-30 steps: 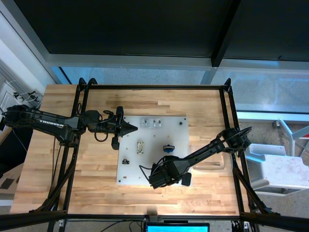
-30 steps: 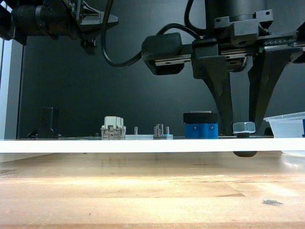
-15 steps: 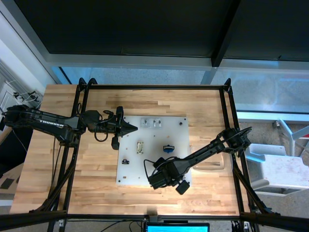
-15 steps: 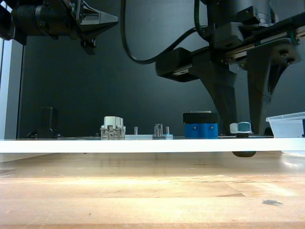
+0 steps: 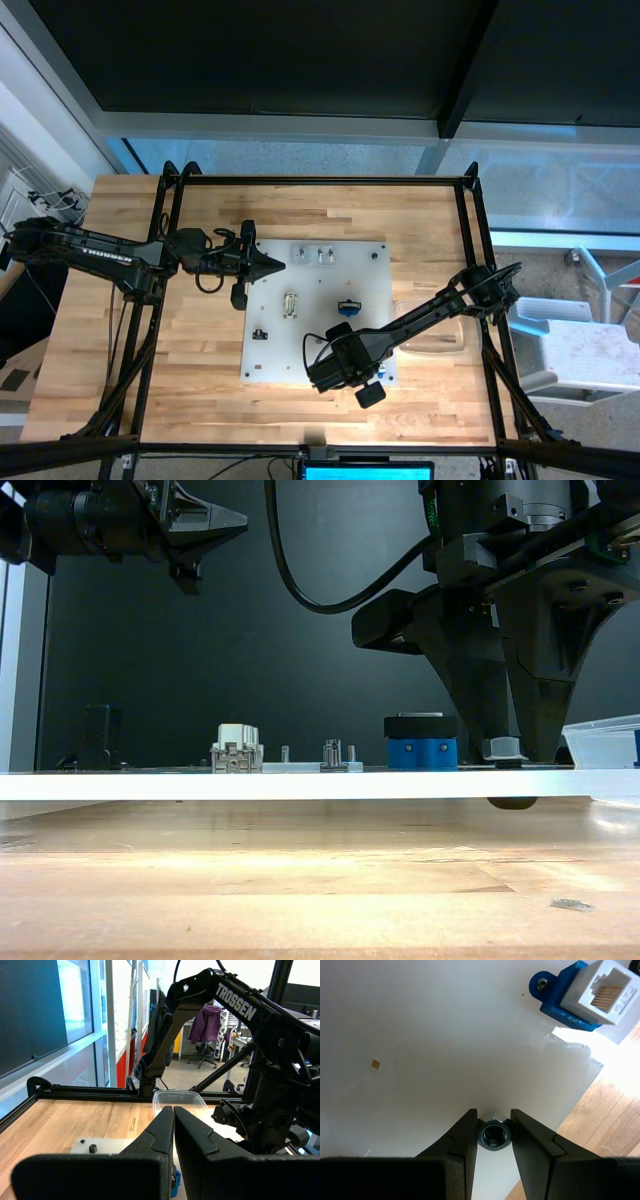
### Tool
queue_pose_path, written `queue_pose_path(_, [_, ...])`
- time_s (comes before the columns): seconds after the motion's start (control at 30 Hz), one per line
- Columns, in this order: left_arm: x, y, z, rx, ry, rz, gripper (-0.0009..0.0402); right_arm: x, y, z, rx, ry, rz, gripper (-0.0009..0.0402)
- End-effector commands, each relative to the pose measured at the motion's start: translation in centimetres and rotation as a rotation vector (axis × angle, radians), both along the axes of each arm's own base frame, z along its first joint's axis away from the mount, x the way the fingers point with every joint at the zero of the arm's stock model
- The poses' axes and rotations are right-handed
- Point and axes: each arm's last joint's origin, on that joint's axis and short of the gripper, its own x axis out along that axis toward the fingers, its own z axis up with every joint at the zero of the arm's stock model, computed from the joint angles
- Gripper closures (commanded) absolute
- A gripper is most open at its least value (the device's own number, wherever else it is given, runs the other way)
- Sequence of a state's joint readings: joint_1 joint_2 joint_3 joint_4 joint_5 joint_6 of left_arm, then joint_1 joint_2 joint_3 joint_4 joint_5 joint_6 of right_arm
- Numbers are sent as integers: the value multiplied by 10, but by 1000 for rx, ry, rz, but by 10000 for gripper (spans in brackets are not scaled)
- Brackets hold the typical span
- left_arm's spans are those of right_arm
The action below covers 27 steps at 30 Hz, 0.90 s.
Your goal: Pick the M12 fastener and fasten on the M12 threads
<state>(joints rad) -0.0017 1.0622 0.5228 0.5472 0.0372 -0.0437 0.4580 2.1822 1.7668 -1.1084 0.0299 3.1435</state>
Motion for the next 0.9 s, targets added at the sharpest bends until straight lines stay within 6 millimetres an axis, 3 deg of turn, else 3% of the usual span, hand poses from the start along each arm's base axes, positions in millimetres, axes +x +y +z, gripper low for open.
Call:
queue_pose_path(0.03, [0,0,0,0,0,0,393,0,0,0,-2,-4,2,364])
queue_pose_path(0.67, [0,0,0,0,0,0,393,0,0,0,-3,-4,10,362])
queue_pose_path(0.9, [0,0,0,0,0,0,393,0,0,0,-2,-4,9,309])
